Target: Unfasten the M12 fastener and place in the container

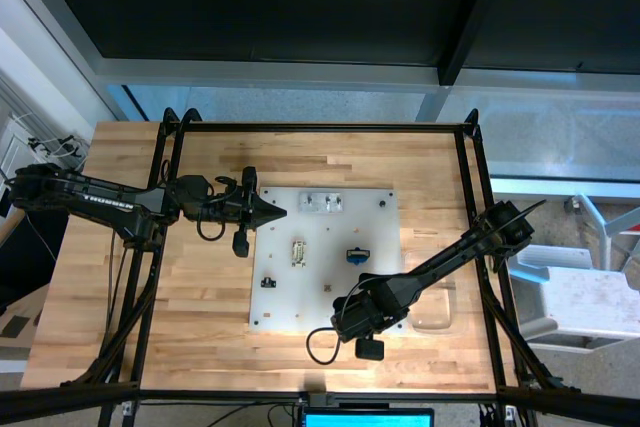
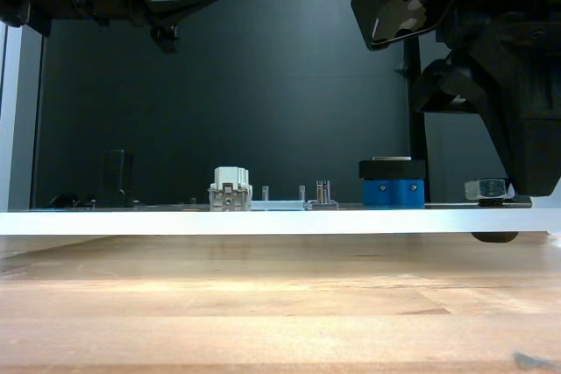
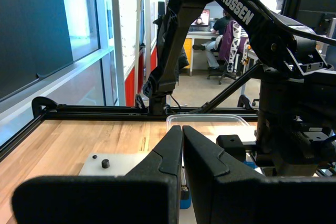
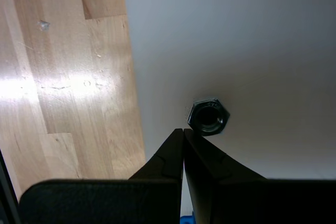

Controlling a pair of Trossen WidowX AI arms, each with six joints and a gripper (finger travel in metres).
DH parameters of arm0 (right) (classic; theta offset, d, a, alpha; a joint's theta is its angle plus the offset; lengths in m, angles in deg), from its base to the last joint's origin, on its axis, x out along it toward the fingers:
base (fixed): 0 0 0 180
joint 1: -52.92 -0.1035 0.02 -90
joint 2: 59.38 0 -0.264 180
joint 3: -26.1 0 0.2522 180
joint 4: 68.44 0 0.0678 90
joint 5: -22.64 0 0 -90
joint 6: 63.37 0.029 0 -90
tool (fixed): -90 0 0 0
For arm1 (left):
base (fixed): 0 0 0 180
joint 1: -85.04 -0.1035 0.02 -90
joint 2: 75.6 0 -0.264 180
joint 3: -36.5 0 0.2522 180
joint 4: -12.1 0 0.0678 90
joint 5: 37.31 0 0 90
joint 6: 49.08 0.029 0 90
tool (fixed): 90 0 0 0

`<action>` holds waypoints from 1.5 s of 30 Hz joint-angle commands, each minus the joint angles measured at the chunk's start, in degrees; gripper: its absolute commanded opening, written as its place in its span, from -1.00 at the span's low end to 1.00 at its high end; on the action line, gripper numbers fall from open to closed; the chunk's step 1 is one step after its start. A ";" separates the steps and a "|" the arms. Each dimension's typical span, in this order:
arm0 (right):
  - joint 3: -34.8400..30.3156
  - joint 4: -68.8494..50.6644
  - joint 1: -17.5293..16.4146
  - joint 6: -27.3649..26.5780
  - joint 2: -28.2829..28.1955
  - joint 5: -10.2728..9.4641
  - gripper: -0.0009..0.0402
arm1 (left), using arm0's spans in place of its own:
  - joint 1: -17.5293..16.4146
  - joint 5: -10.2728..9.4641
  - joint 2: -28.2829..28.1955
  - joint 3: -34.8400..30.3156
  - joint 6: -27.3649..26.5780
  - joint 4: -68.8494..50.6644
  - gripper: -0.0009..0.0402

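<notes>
"TROSSEN" is printed white on the right arm (image 3: 247, 3) (likewise the left arm (image 1: 101, 202)).

A white square board (image 1: 290, 302) lies flat on a light wooden plank table (image 1: 200, 287), inside a black metal frame (image 1: 320, 128). On the board, a blue block with a dark top (image 1: 356, 256) stands right of a cream connector housing (image 1: 297, 252). In the low view a short silver post (image 2: 323, 192) stands between them. A small black post (image 1: 383, 201) marks the board's far right corner.
</notes>
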 commanded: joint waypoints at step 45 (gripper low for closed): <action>-5.86 -7.06 -0.44 -1.77 2.29 -3.17 -0.96 | 0.00 0.02 -0.02 0.00 0.00 0.00 -0.96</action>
